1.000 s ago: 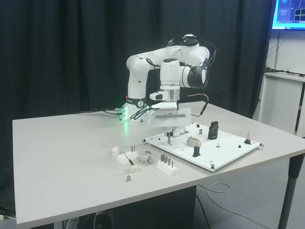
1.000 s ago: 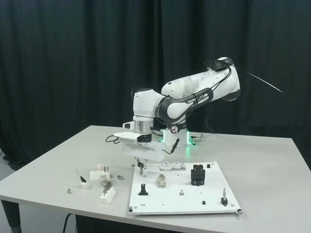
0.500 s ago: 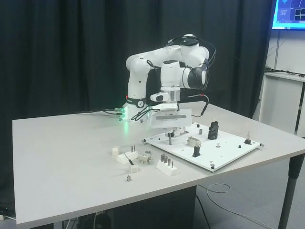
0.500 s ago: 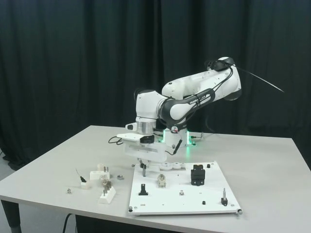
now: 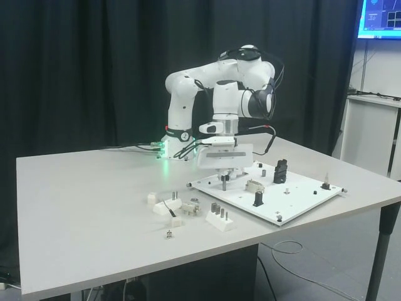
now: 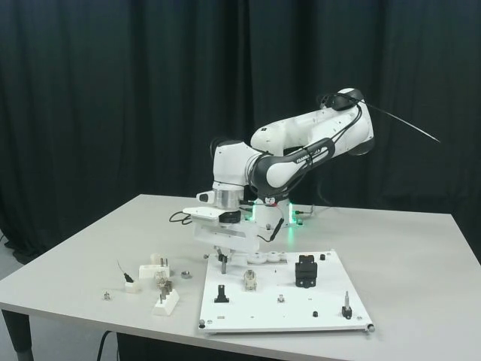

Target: Insert round peg 3.

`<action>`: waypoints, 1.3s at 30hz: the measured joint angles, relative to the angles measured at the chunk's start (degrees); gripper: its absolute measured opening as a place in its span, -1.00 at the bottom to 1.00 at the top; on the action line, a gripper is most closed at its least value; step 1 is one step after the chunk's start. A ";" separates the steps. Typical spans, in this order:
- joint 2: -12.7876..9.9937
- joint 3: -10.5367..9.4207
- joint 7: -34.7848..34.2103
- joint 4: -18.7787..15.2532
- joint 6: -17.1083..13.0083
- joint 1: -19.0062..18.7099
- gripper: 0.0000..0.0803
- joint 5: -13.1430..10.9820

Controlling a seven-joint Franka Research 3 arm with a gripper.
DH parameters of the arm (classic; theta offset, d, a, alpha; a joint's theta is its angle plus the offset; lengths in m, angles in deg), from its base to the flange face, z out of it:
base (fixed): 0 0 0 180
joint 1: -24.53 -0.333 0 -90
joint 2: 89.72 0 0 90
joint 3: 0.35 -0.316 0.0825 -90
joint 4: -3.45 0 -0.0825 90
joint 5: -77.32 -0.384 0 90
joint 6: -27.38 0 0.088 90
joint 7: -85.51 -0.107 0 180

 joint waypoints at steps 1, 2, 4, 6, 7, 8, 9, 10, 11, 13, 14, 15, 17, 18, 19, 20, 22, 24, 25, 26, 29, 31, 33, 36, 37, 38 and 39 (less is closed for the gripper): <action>0.01 -0.07 -0.03 0.00 -0.13 -0.01 -0.74 -0.09; 0.02 -0.18 -0.06 0.00 -0.32 -0.01 -0.74 -0.23; 0.03 -0.49 -0.09 -0.02 -0.70 0.01 -0.74 -0.50; 0.03 -0.73 -0.11 -0.02 -1.13 -0.01 -0.74 -0.73; 0.04 -0.75 -0.11 -0.03 -1.19 -0.02 -0.74 -0.75; 0.04 -0.76 -0.11 -0.03 -1.23 -0.03 -0.74 -0.76; 0.04 -0.77 -0.12 -0.03 -1.25 -0.03 -0.74 -0.76; 0.04 -0.77 -0.12 -0.03 -1.26 -0.03 -0.74 -0.77; 0.04 -0.77 -0.12 -0.03 -1.27 -0.03 -0.74 -0.78; 0.04 -0.77 -0.12 -0.03 -1.30 -0.03 -0.74 -0.84; 0.05 -0.77 -0.12 -0.03 -1.32 -0.03 -0.74 -0.89; 0.05 -0.78 -0.12 -0.03 -1.34 -0.03 -0.74 -0.95; 0.05 -0.81 -0.12 -0.03 -1.42 -0.03 -0.74 -1.13; 0.05 -0.84 -0.12 -0.03 -1.48 -0.03 -0.74 -1.21; 0.05 -0.86 -0.12 -0.03 -1.54 -0.03 -0.74 -1.29; 0.05 -0.89 -0.12 -0.03 -1.60 -0.03 -0.74 -1.40; 0.05 -0.96 -0.12 -0.03 -1.78 -0.02 -0.74 -1.64; 0.05 -1.07 -0.12 -0.03 -1.99 -0.02 -0.74 -1.84; 0.05 -1.12 -0.12 -0.03 -2.08 -0.02 -0.74 -1.91; 0.05 -1.17 -0.12 -0.03 -2.17 -0.02 -0.74 -2.00; 0.05 -1.27 -0.16 -0.03 -2.41 0.01 -0.74 -2.28; 0.05 -1.30 -0.36 -0.03 -2.51 0.02 -0.74 -2.37; 0.05 -1.35 -0.52 -0.02 -2.59 0.03 -0.74 -2.42; 0.05 -1.44 -0.59 0.00 -2.75 0.03 -0.74 -2.49; 0.05 -1.48 -0.59 0.00 -2.82 0.03 -0.74 -2.51; 0.05 -1.53 -0.59 0.01 -2.90 0.03 -0.74 -2.53; 0.05 -1.58 -0.59 0.02 -2.98 0.03 -0.74 -2.54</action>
